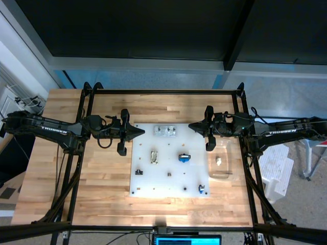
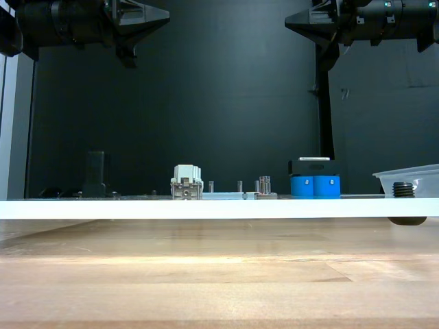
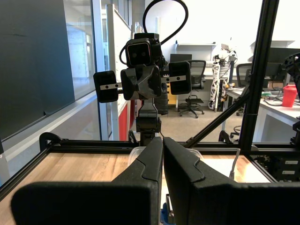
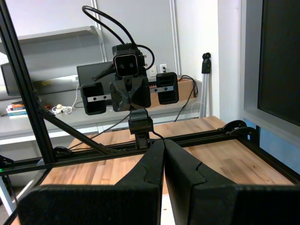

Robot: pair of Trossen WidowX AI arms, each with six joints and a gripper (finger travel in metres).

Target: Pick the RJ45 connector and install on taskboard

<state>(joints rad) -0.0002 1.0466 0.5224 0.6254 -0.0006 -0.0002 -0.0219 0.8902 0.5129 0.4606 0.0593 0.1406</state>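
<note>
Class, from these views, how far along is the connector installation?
Done: cannot tell; the blue jack shows no clear plug, and the clear tray holds only a pale shape, no cable visible. In hand: nothing; left gripper and right gripper are shut, empty, parked high above the white board. Left: confirming the connector is seated.

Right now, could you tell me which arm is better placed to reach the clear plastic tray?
Right: the right tool hangs raised near the clear plastic tray at the white board's right edge; the left tool hangs at its left edge.
</note>
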